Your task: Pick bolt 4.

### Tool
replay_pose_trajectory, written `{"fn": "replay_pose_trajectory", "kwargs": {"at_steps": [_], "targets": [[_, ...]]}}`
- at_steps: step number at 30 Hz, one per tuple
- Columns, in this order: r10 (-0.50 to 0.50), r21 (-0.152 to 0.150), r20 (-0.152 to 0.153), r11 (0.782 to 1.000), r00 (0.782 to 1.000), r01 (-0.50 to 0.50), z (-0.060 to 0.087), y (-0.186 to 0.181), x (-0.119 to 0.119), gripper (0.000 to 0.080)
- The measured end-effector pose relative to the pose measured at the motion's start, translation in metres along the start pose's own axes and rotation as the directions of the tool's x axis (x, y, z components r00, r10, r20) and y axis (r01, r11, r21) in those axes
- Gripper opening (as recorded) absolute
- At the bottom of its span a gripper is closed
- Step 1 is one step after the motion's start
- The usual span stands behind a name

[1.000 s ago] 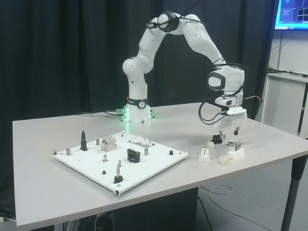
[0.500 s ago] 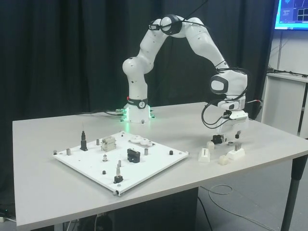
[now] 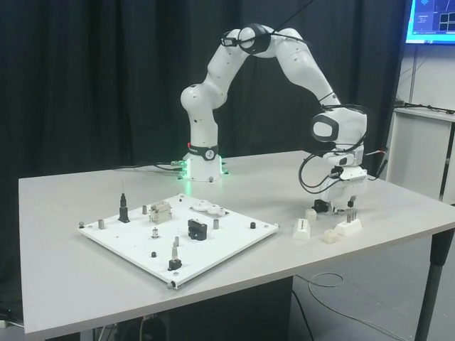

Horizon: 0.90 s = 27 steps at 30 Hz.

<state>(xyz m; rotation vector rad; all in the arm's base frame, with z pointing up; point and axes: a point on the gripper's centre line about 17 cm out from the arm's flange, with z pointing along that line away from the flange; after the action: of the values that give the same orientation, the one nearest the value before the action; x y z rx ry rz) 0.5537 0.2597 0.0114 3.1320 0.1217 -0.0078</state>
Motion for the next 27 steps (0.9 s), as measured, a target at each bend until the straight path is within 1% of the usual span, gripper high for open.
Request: {"fn": "replay_pose_trajectory", "kwargs": {"at_steps": [9, 16, 25, 26, 27], "targets": [[0.005, 0.002, 0.008, 1.0, 1.0, -0.005, 0.004, 0.001, 0.001, 0.08], [0.019, 0.012, 0.013, 1.0, 1.0, -0.019, 0.008, 0.0, 0.003, 0.08], [0.035, 0.016, 0.02, 0.999, 0.999, -0.035, 0.011, 0.003, 0.004, 0.08], [0.036, 0.016, 0.022, 0.999, 0.999, -0.036, 0.011, 0.003, 0.004, 0.0705], [0.037, 0.015, 0.025, 0.999, 0.999, -0.037, 0.011, 0.004, 0.004, 0.0705]]}}
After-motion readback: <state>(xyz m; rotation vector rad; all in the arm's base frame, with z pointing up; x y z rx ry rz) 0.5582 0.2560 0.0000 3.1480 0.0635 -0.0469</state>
